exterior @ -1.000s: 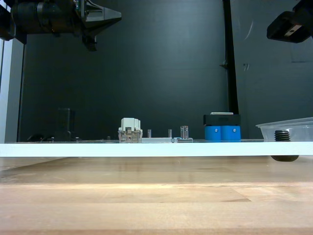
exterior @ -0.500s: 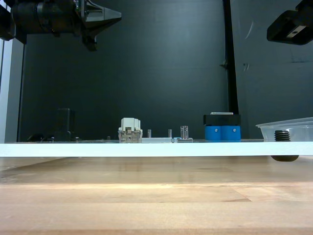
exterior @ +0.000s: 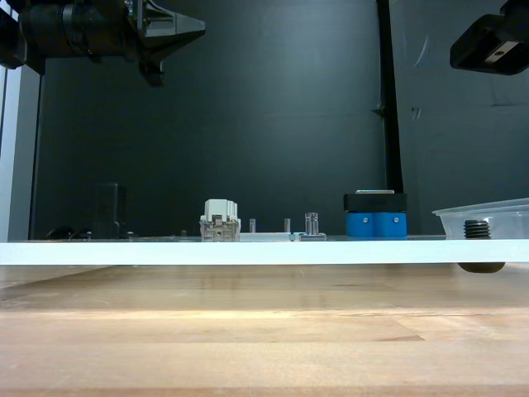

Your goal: Pick the RJ45 connector and install on taskboard

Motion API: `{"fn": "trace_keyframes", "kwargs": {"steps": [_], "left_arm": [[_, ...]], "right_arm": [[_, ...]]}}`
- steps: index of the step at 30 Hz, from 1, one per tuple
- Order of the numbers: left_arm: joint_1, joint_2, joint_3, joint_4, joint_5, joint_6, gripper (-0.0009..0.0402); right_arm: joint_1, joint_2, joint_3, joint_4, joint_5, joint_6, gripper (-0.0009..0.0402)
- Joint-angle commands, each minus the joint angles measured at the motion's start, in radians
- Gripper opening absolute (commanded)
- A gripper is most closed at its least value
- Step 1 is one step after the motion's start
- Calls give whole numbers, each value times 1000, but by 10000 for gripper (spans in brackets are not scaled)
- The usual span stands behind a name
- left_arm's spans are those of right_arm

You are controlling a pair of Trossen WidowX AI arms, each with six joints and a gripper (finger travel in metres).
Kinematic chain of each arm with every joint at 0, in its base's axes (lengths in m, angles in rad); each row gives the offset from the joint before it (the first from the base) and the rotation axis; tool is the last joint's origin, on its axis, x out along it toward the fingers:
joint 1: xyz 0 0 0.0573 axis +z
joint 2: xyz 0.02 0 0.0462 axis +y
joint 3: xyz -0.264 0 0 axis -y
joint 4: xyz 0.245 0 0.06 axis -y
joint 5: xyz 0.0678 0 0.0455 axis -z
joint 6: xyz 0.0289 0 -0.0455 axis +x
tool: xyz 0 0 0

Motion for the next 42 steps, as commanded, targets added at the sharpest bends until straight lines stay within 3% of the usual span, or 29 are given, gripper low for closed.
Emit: {"fn": "trace_keyframes", "kwargs": {"steps": [1,15,42], "left_arm": [[0,0,0,0,0,0,0],[0,0,0,0,0,0,0],[0,0,0,0,0,0,0]], "right_arm": [[3,0,-1,1,0,4,0],[7,17,-4,17,-19,1,0],[12,24,-28,48,-19,-11,0]]}}
